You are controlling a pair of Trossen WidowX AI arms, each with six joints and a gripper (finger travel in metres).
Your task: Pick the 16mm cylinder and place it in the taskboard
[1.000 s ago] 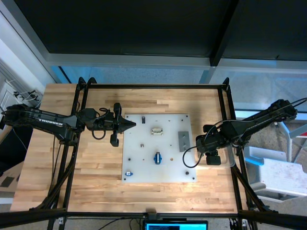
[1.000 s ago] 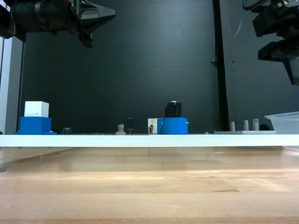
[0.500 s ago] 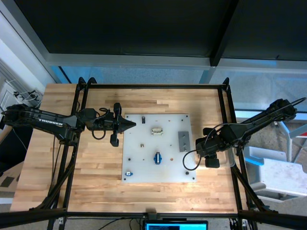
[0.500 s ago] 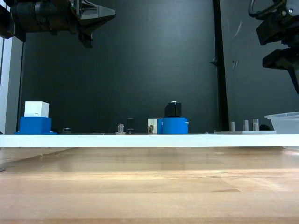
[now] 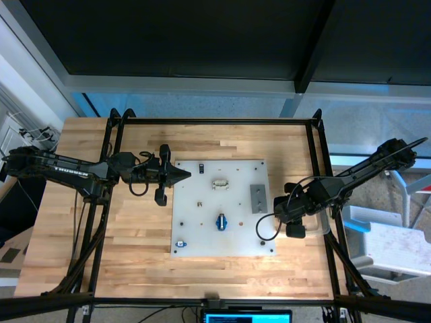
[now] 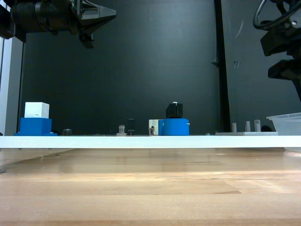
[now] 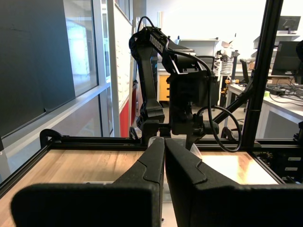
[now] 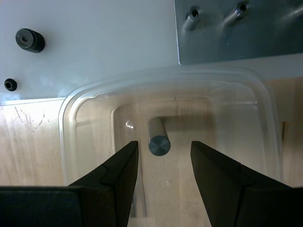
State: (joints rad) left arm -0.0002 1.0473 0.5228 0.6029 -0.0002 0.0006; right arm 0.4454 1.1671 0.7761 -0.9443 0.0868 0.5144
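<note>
**Desk:** What's on the left?

**Robot:** My left pincer (image 7: 164,142) hangs raised by the left edge of the white board (image 5: 195,229). Its fingers are pressed together, holding nothing.

**Desk:** And the middle?

**Robot:** The board lies flat on the wooden table (image 5: 135,235). A blue fitting (image 5: 221,221) stands mid-board, and a grey block (image 5: 258,198) sits near the right edge.

**Desk:** And the right?

**Robot:** My right pincer (image 8: 163,145) points down over the clear tray (image 8: 71,113), just off the board's right edge, with its fingers spread. The small dark peg (image 8: 158,139) rests inside the tray, framed between my fingertips and touching neither.
</note>
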